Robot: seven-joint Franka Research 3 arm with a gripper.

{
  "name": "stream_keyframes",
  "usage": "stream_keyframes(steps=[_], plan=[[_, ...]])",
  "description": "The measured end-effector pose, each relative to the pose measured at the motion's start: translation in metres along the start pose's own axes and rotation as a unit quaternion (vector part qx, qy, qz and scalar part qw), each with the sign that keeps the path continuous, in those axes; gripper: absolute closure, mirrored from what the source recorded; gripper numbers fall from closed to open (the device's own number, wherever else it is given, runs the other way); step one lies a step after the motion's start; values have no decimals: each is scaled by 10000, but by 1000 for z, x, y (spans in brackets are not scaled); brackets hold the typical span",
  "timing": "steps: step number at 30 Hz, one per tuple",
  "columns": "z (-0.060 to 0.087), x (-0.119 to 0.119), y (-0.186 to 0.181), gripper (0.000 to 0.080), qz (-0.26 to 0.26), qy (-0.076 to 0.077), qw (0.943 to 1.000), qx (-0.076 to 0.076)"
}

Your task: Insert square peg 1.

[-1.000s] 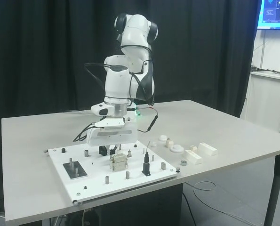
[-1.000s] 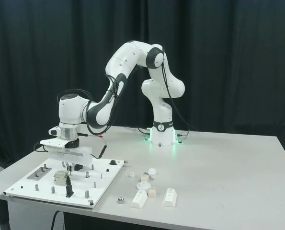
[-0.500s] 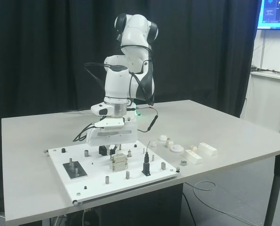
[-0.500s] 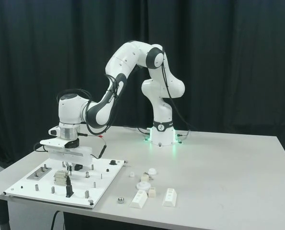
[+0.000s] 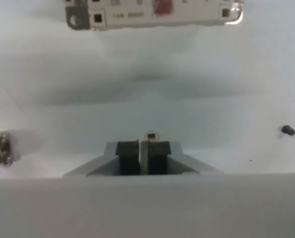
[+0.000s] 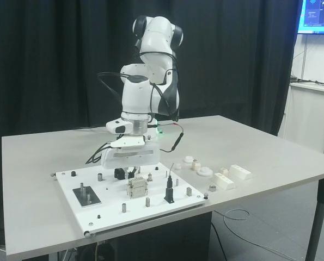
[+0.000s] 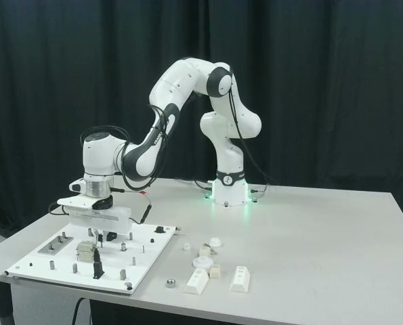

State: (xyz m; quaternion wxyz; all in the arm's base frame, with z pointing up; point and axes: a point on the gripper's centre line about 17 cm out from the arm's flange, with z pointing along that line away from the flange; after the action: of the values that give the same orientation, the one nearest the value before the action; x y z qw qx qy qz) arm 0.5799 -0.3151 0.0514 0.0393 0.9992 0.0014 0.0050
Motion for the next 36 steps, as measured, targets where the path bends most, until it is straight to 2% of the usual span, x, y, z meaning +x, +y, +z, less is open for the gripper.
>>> stream_keyframes(steps=[17, 36], plan=[[-6, 2, 3, 769, 0, 15, 10000, -9], [-1, -3, 1, 769, -2, -57, 10000, 16]])
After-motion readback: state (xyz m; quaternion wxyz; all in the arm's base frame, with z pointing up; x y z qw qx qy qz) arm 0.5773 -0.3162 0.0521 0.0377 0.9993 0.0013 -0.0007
